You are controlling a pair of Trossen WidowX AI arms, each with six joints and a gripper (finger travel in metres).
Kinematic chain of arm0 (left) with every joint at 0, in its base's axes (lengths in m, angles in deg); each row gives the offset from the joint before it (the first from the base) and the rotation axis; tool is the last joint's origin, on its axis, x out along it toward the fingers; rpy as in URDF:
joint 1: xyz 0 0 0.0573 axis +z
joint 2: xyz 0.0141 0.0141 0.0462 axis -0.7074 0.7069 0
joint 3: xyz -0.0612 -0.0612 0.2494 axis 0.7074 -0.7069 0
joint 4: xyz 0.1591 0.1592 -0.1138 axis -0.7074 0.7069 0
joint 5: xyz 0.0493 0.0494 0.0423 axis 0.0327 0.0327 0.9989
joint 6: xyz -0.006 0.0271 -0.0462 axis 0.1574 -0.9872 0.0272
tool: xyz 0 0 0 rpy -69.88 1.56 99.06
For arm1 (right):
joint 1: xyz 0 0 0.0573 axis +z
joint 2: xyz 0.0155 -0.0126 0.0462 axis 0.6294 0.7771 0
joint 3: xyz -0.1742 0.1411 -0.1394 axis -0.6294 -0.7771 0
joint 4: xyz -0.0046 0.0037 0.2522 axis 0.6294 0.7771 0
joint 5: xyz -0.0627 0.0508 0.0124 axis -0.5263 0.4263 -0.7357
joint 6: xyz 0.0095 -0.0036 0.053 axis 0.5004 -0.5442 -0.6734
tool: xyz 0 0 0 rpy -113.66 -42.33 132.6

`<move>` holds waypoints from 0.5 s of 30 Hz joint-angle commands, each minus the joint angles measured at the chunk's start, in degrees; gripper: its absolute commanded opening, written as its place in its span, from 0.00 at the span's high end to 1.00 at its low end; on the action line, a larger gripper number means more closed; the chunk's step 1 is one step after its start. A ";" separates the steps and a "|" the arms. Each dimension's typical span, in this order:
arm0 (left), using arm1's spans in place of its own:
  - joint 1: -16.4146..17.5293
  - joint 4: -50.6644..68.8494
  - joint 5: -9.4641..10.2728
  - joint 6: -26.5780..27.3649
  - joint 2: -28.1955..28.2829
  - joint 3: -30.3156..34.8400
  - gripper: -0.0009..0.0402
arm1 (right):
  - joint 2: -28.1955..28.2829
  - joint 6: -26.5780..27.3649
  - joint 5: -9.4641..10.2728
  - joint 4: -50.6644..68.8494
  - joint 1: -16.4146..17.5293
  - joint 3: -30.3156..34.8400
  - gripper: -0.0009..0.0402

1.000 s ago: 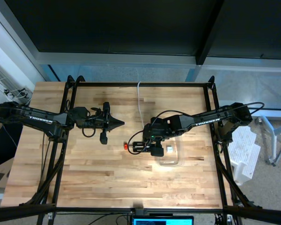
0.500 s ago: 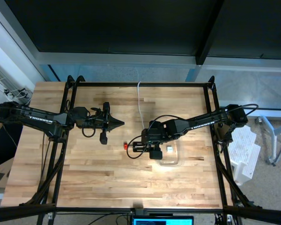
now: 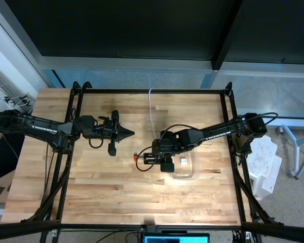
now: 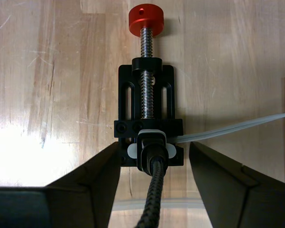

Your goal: Remove the power plug from the receptacle and place in the container

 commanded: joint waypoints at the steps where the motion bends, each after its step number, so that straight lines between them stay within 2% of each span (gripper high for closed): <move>1: 0.00 0.00 0.00 0.00 0.02 0.00 0.98 | 0.00 0.09 -0.02 -0.04 0.00 0.02 0.58; 8: 0.02 -0.02 0.00 0.00 0.02 0.00 0.98 | -0.02 0.09 -0.02 -0.31 0.00 0.02 0.73; 15: 0.00 -0.02 0.00 0.00 0.02 0.00 0.98 | -0.02 0.07 -0.02 -0.46 0.00 0.02 0.93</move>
